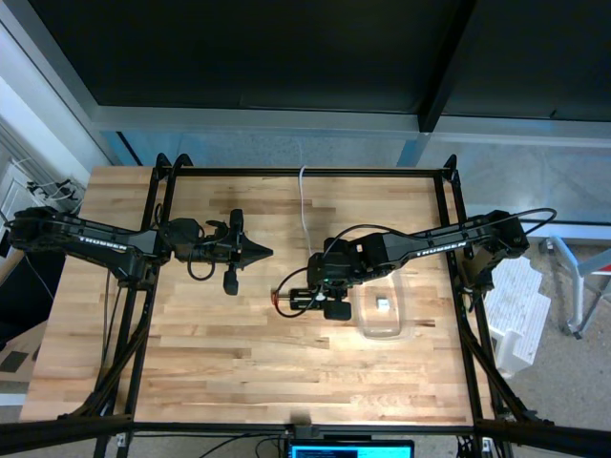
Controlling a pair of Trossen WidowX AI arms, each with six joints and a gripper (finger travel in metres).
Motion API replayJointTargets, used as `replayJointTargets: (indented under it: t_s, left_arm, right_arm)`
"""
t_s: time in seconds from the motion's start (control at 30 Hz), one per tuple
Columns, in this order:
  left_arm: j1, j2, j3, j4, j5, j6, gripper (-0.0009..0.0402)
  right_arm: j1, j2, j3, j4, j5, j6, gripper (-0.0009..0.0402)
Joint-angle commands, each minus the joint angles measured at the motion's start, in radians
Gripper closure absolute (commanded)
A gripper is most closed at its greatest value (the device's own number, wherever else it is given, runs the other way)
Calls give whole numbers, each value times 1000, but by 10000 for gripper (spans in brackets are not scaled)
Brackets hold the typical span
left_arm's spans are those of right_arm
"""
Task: Remove the power plug from the receptacle and place in the container
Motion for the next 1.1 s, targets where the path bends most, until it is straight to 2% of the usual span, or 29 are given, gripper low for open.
replayJointTargets:
  t_s: [0.03, 0.5, 1.1]
  left_arm:
    - [0, 0, 0, 0, 0, 0, 393]
    - [0, 7, 0, 0, 0, 0, 393]
    - [0, 7, 0, 0, 0, 0, 393]
  right_arm:
    - [0, -19, 1, -21, -1, 1, 393]
    - [3, -49, -23, -32, -2, 2, 393]
    - [29, -320, -396, 16, 1, 62, 393]
